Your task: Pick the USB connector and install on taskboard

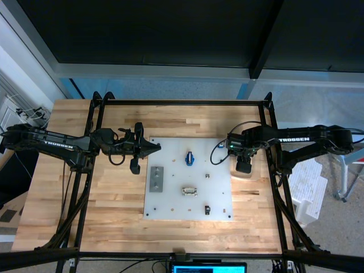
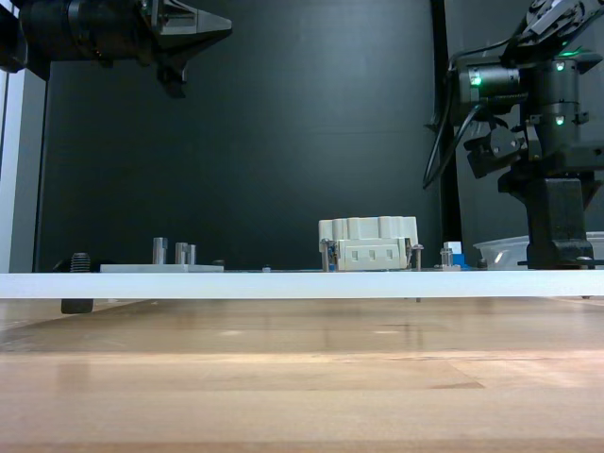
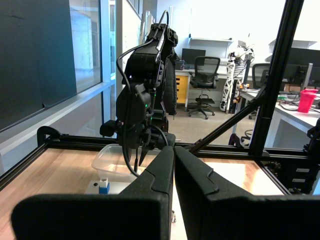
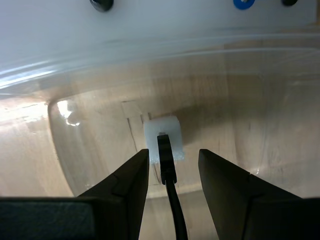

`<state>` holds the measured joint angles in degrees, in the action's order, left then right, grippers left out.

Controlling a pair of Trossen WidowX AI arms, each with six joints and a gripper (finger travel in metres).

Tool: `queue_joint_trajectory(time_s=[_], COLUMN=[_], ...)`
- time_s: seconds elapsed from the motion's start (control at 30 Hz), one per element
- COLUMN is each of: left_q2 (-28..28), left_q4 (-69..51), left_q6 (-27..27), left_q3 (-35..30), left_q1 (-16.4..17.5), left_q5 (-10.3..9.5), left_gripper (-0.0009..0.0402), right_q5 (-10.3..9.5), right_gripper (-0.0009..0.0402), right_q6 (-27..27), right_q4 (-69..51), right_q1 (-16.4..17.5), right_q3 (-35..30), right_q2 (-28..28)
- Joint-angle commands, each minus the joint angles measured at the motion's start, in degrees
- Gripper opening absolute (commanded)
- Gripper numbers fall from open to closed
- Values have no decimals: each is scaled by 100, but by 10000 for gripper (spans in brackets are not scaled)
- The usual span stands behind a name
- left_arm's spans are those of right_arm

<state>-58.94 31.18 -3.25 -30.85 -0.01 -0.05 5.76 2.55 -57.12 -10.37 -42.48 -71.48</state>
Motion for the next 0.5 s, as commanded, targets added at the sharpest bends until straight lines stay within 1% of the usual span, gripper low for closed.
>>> queue_joint_trajectory(time_s=[0.03, 0.13, 0.2, 0.27, 0.33, 0.43, 0.5], left_q2=[-2, -2, -2, -2, -2, -2, -2], left_q4=[0, 0, 0, 0, 0, 0, 0], left_q6=[2, 2, 2, 2, 2, 2, 2], left_q3=[-4, -2, -2, -4, -2, -2, -4], left_q1=[0, 0, 0, 0, 2, 2, 0], left_q5=[0, 0, 0, 0, 0, 0, 0], left_gripper=[0, 0, 0, 0, 0, 0, 0], right_q5=[-2, -15, -140, -138, -120, 28, 61], right_gripper=[123, 111, 103, 96, 90, 83, 78], right_q6=[-13, -26, -74, -101, -264, -494, -533], right_q4=[2, 2, 7, -2, -96, -164, -186], right_q1=[-2, -2, -4, -4, -9, -50, -70], right_q3=[2, 2, 2, -13, -52, -74, -74], right_q2=[-131, -201, -219, -219, -216, -216, -216])
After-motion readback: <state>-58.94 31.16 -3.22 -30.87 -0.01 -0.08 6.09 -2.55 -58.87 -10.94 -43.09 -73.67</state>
